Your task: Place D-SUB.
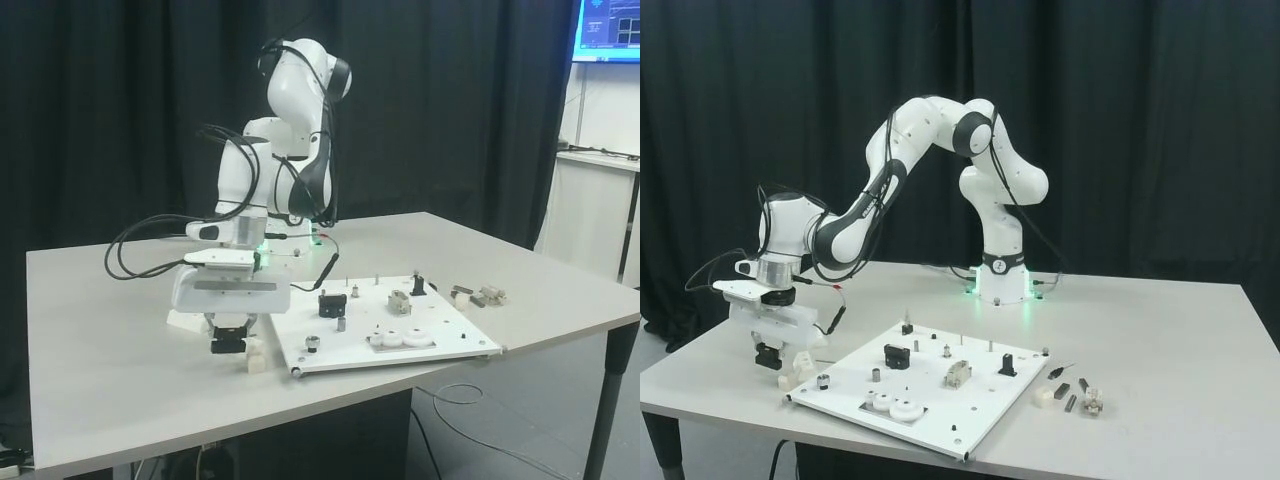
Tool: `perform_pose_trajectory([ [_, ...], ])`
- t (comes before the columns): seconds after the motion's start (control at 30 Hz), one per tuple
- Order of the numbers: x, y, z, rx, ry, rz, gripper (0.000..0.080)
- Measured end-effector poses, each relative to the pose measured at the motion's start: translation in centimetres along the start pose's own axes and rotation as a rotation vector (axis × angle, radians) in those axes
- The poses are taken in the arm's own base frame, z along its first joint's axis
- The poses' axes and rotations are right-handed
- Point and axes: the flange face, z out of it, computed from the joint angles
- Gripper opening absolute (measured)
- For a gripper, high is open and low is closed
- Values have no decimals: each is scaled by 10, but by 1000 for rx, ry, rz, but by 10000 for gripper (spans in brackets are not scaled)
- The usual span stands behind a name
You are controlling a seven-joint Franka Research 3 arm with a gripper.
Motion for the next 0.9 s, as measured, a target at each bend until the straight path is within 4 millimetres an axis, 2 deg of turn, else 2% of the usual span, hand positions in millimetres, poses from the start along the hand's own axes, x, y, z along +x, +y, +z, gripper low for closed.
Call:
perform_pose_trajectory([
  [0.9,5,7,24,15,-31,10,384],
])
